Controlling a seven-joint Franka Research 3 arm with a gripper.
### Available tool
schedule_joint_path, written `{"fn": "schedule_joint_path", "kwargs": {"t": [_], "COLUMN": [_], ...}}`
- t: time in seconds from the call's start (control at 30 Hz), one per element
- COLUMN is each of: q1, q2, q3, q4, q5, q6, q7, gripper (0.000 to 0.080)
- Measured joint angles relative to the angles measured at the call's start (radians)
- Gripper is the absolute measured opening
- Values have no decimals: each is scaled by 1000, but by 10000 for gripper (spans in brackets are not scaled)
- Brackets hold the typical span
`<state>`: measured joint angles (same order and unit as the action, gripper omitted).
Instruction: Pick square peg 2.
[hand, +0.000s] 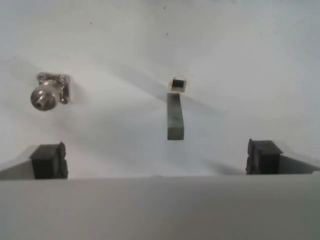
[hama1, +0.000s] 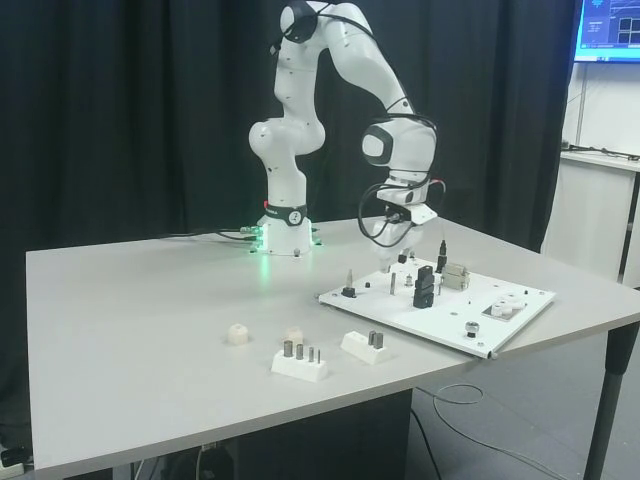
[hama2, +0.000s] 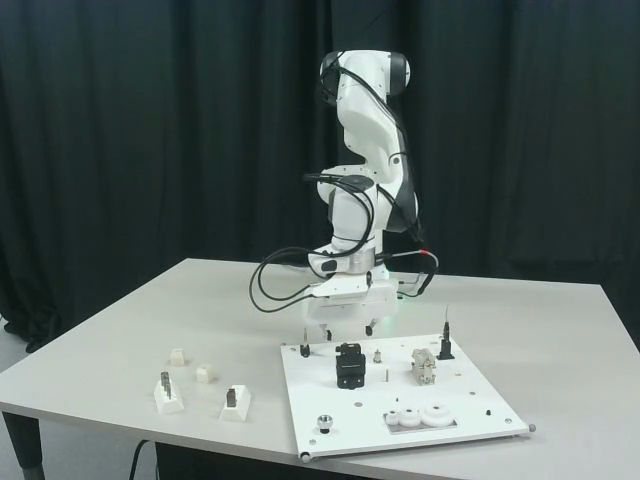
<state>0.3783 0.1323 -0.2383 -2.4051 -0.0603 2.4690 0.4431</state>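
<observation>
We had the gripper (hand: 156, 159) spread wide and empty, hanging right over the upright peg (hand: 175, 119) on the white board (hama1: 520, 318), lined up to grab it.

Board (hama1: 520, 318) on table (hama1: 130, 300) (right part); peg holders (hama1: 300, 362) left of board.

Even room light, soft wrist-view shadows
</observation>
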Motion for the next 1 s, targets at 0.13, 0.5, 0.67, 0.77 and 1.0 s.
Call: {"fn": "schedule_joint_path", "kwargs": {"t": [0.13, 0.5, 0.67, 0.77, 1.0], "q1": [0, -1, -4, -5, -7], "q2": [0, 5, 12, 17, 34], "q3": [5, 7, 7, 7, 7], "q4": [0, 0, 0, 1, 3], "q5": [-17, -30, -29, -27, -21], "q6": [-1, -5, -3, 0, 25], "q7": [-7, -9, -9, -9, -9], "gripper": [800, 800, 800, 800, 800]}}
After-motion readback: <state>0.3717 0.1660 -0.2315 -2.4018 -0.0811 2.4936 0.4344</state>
